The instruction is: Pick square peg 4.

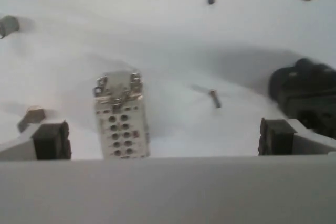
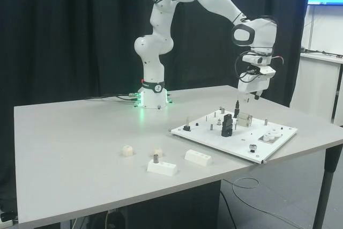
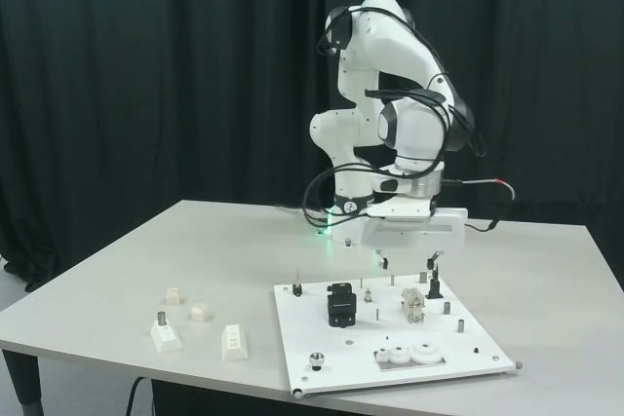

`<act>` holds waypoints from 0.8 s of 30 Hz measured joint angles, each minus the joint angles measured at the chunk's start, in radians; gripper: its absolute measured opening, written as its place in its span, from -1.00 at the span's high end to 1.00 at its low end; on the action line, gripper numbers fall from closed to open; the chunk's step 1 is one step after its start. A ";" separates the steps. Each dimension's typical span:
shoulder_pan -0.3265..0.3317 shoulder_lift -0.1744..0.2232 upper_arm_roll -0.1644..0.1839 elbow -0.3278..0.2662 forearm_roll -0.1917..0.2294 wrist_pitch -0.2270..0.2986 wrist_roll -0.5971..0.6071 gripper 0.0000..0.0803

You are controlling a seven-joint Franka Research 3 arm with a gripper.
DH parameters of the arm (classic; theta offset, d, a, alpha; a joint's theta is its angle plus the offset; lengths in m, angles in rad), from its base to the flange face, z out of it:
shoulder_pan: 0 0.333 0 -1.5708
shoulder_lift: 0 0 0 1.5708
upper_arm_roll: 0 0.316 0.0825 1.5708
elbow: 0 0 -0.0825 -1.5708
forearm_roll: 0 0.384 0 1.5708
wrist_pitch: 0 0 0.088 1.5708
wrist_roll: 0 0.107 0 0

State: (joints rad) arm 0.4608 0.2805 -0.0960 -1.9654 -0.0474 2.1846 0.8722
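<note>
The white arm is reaching out over the white board [image 2: 211, 139] that is lying on the grey table [image 2: 69, 132]. The gripper [image 3: 409, 260] is hovering above the board's far half, touching nothing. In the wrist view its fingers [image 1: 50, 140] are standing wide apart with nothing between them. A pale multi-pin connector block [image 1: 119, 116] is sitting on the board below the gap, nearer one finger than the other.

A broad grey band of the hand's own body is covering the lower part of the wrist view and cutting off the connector's near end. A black part [image 1: 307, 95] is showing only partly at that picture's edge, and its shape is hard to read there. In the room views it is standing as a small black fixture [image 3: 340, 304] on the board, near the connector.

Square peg 4 is not showing any mark that would single it out. Two small square pieces, one [image 2: 127, 150] and another [image 2: 157, 152], are lying on the bare table off the board, well apart from the gripper. Beside them two white holder blocks are sitting, one [image 2: 162, 167] carrying a short grey stub and the other [image 2: 198, 157] showing holes in its top. Which of these pieces is the peg cannot be told, as they are too small.
</note>
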 joint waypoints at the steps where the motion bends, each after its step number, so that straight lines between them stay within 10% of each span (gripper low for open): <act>1: -0.001 0.000 -0.007 0.004 0.000 -0.003 -0.009 -0.99; 24: -0.155 0.042 -0.151 0.172 -0.059 -0.121 -0.356 -0.99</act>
State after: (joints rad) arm 0.3059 0.3222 -0.2466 -1.7931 -0.1064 2.0641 0.5166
